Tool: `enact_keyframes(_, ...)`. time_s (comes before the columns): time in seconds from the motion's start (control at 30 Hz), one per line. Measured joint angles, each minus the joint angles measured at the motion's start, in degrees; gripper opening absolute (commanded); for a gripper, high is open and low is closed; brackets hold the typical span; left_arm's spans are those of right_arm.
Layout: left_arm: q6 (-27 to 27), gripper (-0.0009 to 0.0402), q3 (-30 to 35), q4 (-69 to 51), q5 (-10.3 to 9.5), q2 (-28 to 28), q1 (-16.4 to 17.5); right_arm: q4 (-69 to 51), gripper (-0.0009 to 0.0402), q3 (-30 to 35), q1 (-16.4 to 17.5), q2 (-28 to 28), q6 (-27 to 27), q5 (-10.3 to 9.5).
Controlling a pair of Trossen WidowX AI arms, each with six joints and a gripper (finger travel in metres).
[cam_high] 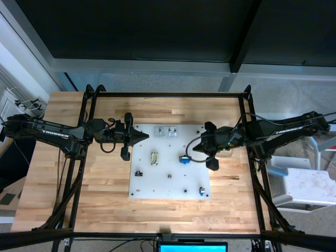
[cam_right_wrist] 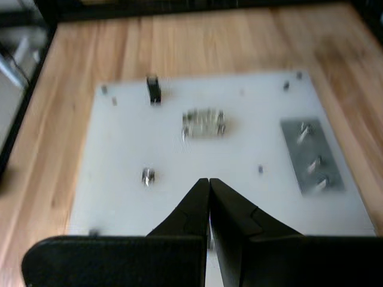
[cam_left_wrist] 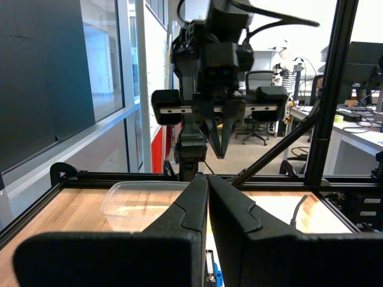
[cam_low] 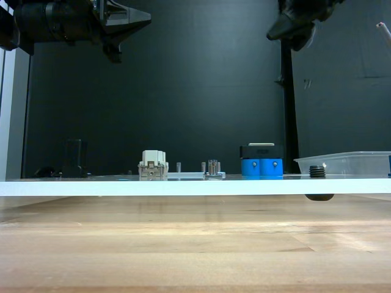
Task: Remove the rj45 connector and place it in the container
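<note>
We look down on a wooden desk with a white task board lying at its middle. A black arm reaches in from each side.

The left claw hovers over the board's upper left corner, high above it, its fingers pressed together. The right claw hangs high over the board's right side, tilted downward, and its fingers are also pressed together, gripping nothing.

The container, a clear tray, sits at the right of the low view, under the right claw.

At the board's centre in the high view stand a cream connector and, to its right, a blue-and-black connector.

The rj45 connector, a tiny pale plug on a small blue socket, sits near the board's lower right corner, well apart from both claws.
</note>
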State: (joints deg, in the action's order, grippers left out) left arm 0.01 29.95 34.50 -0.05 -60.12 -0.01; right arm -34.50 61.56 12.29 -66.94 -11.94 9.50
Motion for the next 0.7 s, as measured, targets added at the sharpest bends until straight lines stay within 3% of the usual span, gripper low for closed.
enact_keyframes(0.7, 0.0, 0.0001, 0.0, 0.02, 0.02, 0.0, 0.0, -22.95, 0.0, 15.96, 13.11, -14.91, -12.31, -0.04)
